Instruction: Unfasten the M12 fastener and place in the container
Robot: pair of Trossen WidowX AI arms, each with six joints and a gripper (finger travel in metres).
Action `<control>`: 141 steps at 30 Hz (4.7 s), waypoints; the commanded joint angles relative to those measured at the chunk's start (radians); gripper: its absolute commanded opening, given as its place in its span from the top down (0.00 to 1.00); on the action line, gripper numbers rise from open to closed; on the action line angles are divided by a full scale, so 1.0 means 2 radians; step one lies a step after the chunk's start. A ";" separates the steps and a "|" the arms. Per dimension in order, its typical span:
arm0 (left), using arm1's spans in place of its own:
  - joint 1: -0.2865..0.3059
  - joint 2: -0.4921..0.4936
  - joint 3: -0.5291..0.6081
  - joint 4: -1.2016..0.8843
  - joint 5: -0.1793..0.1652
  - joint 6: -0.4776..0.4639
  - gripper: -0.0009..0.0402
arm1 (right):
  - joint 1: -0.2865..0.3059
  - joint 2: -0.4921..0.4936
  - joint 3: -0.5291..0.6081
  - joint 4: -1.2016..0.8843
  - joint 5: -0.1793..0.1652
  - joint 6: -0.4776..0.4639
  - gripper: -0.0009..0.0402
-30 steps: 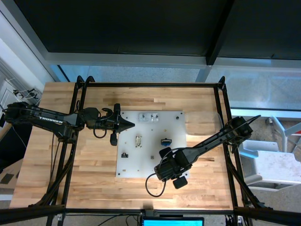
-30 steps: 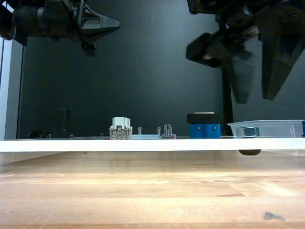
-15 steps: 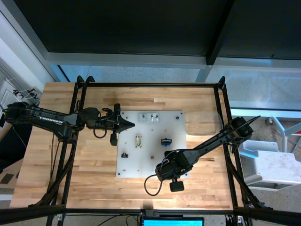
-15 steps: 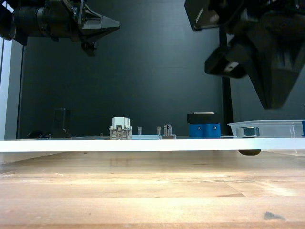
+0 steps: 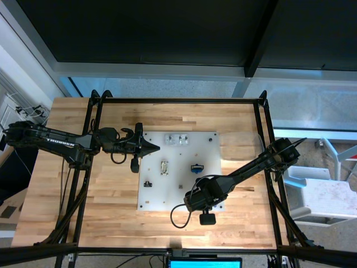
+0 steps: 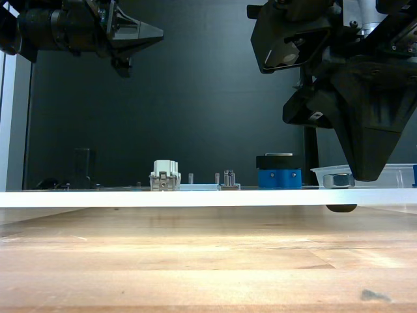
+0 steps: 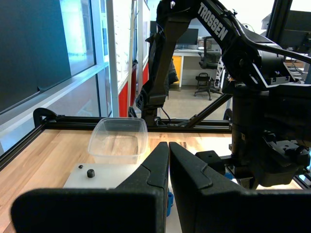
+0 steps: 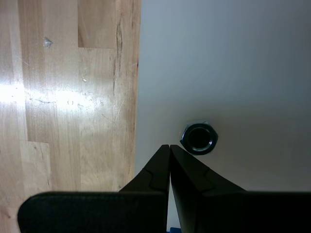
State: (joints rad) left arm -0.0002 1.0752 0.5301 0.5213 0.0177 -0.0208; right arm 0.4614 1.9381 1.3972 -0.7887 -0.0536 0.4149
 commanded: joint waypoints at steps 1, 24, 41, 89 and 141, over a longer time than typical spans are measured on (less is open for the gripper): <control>0.000 0.000 0.000 0.000 0.000 0.000 0.98 | -0.001 0.000 0.000 -0.002 0.009 0.000 0.98; 0.000 0.000 0.000 0.000 0.000 0.000 0.98 | 0.001 -0.025 0.014 -0.072 0.143 0.050 0.98; 0.000 0.000 0.000 -0.001 0.000 0.000 0.98 | 0.004 -0.014 0.016 -0.022 -0.005 0.066 0.98; 0.000 0.000 0.000 -0.001 0.000 0.000 0.98 | 0.007 -0.016 0.050 -0.069 -0.020 0.109 0.98; 0.000 0.000 0.000 0.000 -0.001 0.000 0.98 | -0.001 -0.031 0.035 -0.059 -0.015 0.090 0.98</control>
State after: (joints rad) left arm -0.0002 1.0748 0.5301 0.5201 0.0151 -0.0204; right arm 0.4557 1.8736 1.4647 -0.9234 -0.0444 0.6113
